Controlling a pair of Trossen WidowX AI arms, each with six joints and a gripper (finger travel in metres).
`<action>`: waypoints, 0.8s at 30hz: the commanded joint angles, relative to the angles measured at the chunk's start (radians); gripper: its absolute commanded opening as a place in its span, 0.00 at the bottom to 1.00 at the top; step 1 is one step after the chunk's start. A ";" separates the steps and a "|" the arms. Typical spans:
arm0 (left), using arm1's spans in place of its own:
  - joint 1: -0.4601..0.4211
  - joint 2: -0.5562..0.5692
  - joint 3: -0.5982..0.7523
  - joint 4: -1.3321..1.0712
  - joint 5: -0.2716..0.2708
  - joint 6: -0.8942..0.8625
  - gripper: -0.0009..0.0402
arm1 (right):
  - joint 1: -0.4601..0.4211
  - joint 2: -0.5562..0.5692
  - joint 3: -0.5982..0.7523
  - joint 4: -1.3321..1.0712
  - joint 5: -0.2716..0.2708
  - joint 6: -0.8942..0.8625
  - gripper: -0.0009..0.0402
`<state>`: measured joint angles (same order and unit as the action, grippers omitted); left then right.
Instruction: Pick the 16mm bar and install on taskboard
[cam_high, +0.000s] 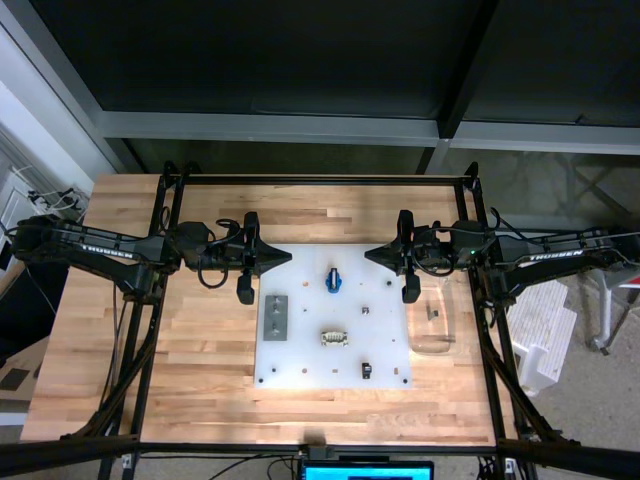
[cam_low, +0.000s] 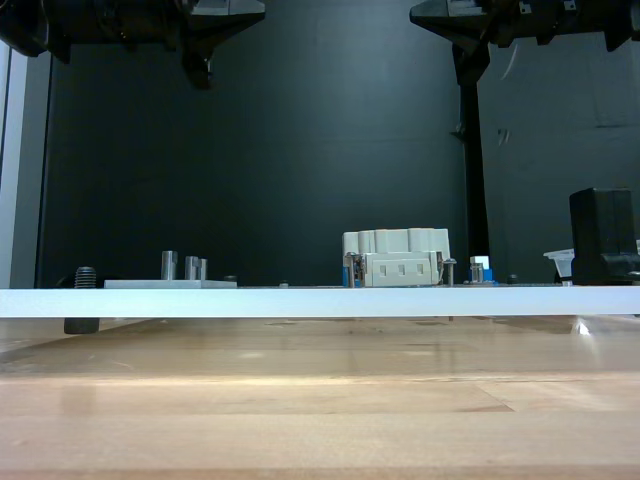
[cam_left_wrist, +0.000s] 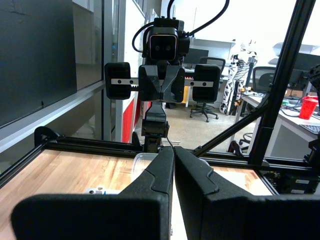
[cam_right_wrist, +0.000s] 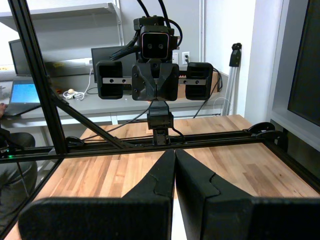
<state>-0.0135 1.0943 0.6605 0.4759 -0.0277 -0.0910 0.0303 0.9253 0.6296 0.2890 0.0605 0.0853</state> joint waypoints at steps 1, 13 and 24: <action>0.000 0.000 0.000 0.000 0.001 0.000 0.02 | 0.000 0.000 0.000 0.000 0.000 0.000 0.02; 0.000 0.000 0.000 0.000 0.001 0.000 0.02 | 0.000 0.000 0.001 0.000 0.000 0.002 0.02; 0.000 0.000 0.000 0.000 0.001 0.000 0.02 | 0.000 -0.001 0.002 -0.023 0.000 0.016 0.02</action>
<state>-0.0135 1.0943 0.6605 0.4759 -0.0273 -0.0910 0.0307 0.9253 0.6300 0.2756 0.0601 0.0959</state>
